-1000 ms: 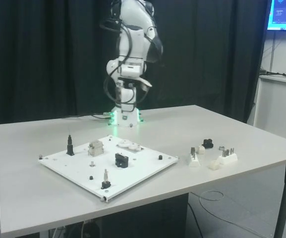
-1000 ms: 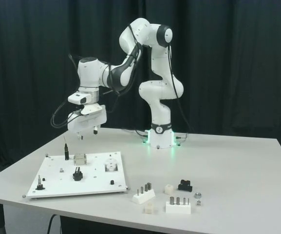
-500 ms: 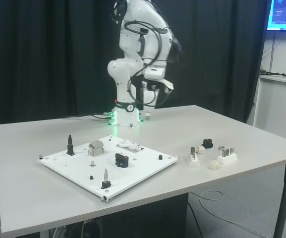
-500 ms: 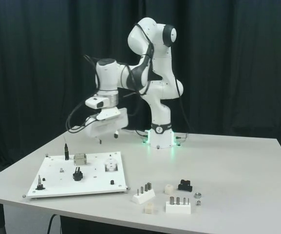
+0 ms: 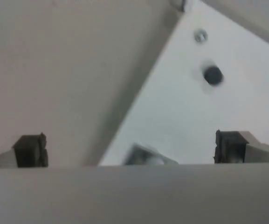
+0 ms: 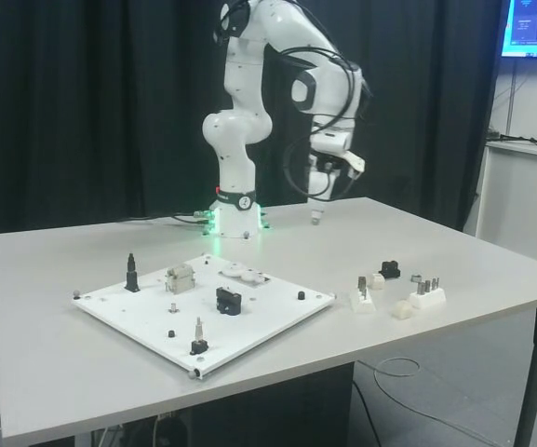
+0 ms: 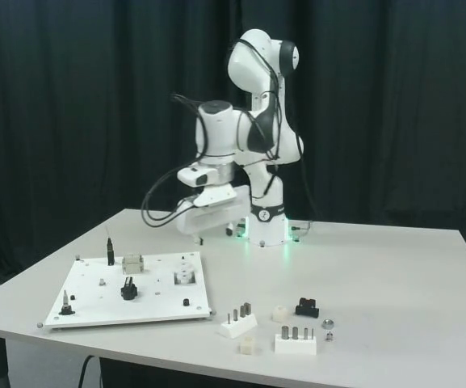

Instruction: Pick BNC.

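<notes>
arm swung off white board [image 7: 128, 301] toward loose-parts side of grey table [image 7: 394, 275] | gripper [image 7: 199, 239]: was above board's far corner, now past board's edge, hanging over bare table near arm base [image 7: 267, 230] | fingers [image 5: 30, 150] spread, empty

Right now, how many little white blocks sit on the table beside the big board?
4. One holding pins nearest the white board, a small cube at the table's front edge, another holding pins beside it, a small one next to the black part. None looks hidden.
</notes>
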Motion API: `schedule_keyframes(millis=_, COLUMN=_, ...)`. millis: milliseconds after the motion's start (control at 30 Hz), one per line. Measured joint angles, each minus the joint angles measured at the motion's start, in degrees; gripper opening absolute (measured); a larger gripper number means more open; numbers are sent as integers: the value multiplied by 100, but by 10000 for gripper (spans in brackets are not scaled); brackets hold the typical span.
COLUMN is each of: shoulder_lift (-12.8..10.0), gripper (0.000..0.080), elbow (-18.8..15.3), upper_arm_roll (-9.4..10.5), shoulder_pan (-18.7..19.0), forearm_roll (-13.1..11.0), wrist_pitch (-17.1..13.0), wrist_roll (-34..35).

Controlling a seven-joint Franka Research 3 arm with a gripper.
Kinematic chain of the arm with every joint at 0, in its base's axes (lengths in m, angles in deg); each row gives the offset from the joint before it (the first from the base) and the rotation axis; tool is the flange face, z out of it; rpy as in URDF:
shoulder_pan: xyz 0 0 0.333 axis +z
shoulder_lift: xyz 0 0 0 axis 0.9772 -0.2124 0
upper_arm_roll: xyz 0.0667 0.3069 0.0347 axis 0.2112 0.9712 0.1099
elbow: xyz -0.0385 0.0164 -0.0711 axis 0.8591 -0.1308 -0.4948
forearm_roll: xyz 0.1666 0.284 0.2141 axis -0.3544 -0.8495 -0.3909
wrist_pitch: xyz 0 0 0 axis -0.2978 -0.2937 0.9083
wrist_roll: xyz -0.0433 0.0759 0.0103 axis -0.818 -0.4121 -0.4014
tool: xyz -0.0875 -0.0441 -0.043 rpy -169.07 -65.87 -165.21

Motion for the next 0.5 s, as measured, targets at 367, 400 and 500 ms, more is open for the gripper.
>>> schedule_keyframes(millis=367, shoulder_lift=0, gripper=800, elbow=54, upper_arm_roll=496, shoulder_pan=224, forearm_roll=0, wrist_pitch=-45, wrist_roll=1320)
schedule_keyframes(millis=400, shoulder_lift=0, gripper=800, elbow=60, upper_arm_roll=535, shoulder_pan=247, forearm_roll=0, wrist_pitch=-50, wrist_roll=1418)
schedule_keyframes(millis=500, shoulder_lift=-2, gripper=800, elbow=73, upper_arm_roll=647, shoulder_pan=312, forearm_roll=0, wrist_pitch=-73, wrist_roll=1715)
